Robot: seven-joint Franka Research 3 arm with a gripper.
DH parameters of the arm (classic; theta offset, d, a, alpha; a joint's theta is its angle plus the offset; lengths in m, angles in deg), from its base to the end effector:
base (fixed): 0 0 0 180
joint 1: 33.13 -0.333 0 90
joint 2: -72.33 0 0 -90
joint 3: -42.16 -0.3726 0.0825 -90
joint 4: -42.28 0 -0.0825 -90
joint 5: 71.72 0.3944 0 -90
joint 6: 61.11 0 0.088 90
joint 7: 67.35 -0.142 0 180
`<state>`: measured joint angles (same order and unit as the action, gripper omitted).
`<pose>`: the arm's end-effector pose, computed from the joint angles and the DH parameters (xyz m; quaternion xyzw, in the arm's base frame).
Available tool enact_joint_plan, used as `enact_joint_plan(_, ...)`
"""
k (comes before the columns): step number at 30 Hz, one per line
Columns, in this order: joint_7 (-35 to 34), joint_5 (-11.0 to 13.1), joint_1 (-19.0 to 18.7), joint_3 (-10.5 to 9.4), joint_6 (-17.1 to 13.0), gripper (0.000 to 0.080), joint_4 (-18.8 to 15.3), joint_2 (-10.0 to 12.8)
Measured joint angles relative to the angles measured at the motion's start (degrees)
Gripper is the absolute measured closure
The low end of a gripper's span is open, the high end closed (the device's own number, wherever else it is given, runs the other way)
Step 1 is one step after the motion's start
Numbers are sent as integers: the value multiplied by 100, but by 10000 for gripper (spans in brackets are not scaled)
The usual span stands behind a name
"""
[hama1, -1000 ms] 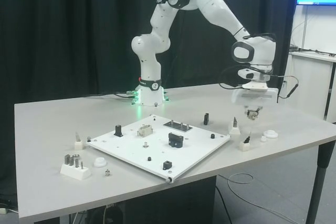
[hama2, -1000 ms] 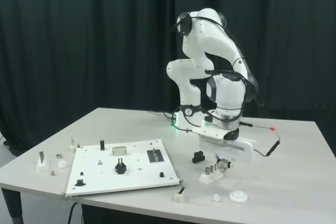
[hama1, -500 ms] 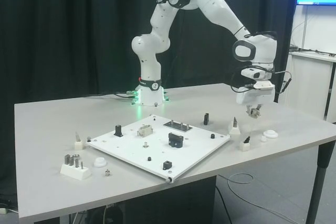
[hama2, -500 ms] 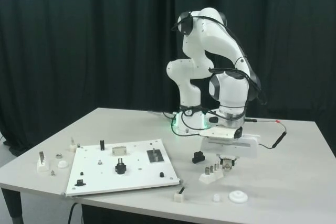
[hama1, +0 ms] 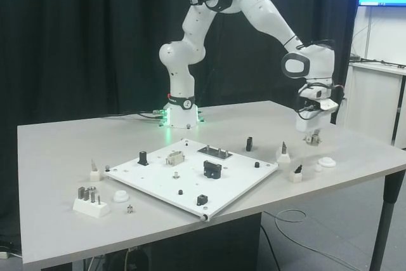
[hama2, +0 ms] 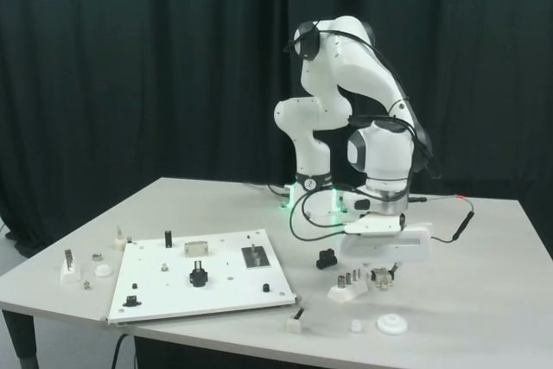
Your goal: Place waterproof.
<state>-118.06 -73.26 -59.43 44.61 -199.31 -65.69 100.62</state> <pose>0.6163 0.2737 0.2554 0.9752 -0.2199 0.0252 0.0049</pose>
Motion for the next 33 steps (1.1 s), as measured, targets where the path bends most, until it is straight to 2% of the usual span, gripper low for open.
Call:
enact_joint_plan(6,213,3,-8,-60,-207,491,3,143)
enact_joint_plan(16,293,3,-55,-141,-376,491,8,304)
enact_joint_plan(33,636,3,-170,-140,-387,491,7,437)
